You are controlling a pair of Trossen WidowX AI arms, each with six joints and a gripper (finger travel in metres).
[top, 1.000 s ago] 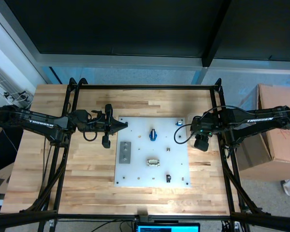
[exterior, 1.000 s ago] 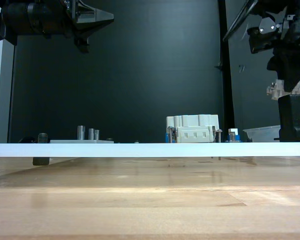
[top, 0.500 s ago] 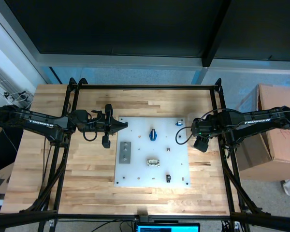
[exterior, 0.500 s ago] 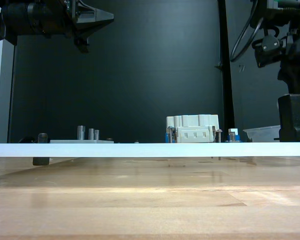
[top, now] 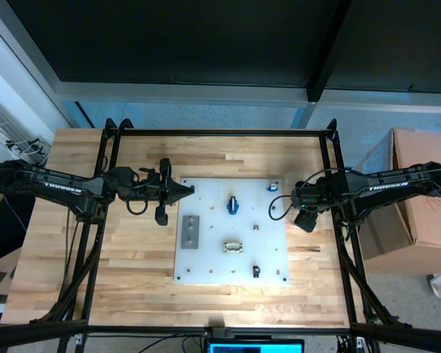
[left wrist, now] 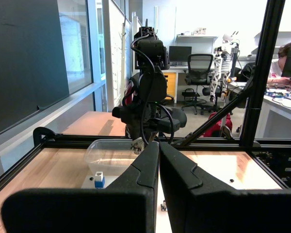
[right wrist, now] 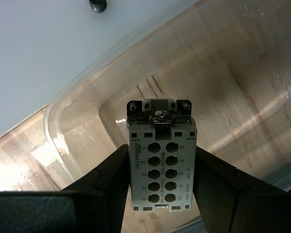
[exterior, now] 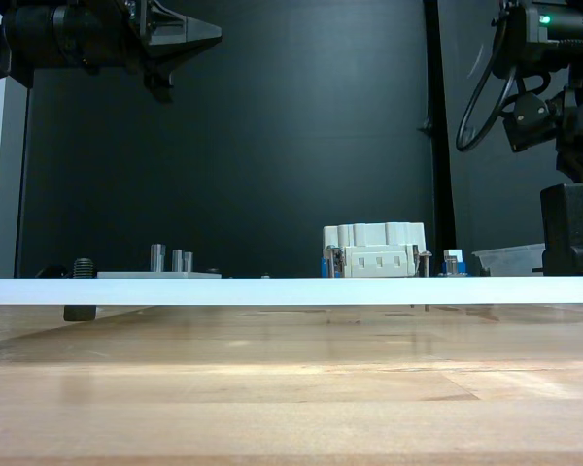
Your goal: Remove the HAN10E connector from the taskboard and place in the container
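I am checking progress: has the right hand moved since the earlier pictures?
Yes, the right hand sank lower toward the container, by the low view.

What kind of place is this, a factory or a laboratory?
Probably a robotics lab: monitor and office chair beyond the framed table. The left gripper hangs shut over the board's left edge; the right gripper holds the connector above the container.

Left gripper [left wrist: 158, 144] fingers pressed together; right gripper [left wrist: 138, 141] beyond, above clear container [left wrist: 101, 154]
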